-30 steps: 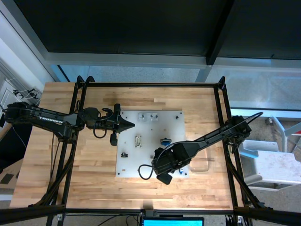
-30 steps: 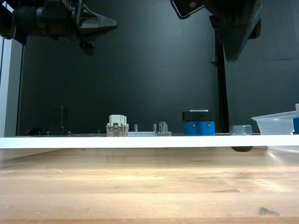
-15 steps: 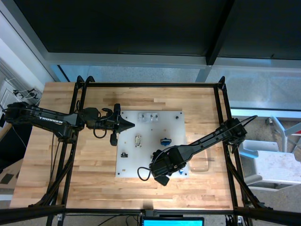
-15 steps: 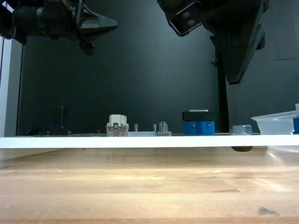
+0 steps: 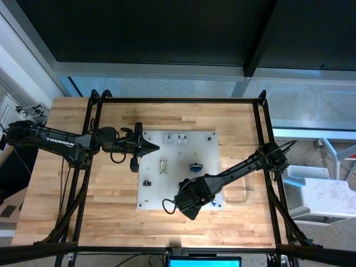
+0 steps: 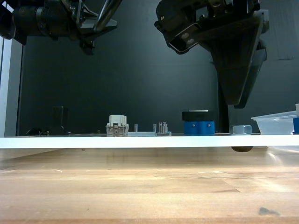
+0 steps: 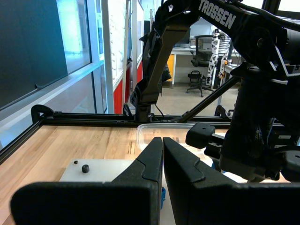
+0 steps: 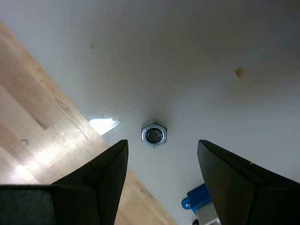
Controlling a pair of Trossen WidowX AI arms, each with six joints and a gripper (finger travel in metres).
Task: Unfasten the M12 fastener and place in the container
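The small silver M12 nut sits low on the white board, on its stud with the ribs hidden and a dark centre showing. My right gripper hangs straight above it, open, one finger to either side and nothing held. In the low view the nut lies just below the right gripper, still apart from it. The right arm hides the nut in the high view, where the right gripper is over the board's near right part. The clear container lies right of the board. My left gripper is shut at the board's left edge.
On the board stand a blue block with a black top, a small grey connector and small posts. The container's rim shows just right of the nut. A black frame rings the wooden table.
The right gripper has come down toward the nut and its wrist has shifted a little to the left and nearer. The left arm has not moved.
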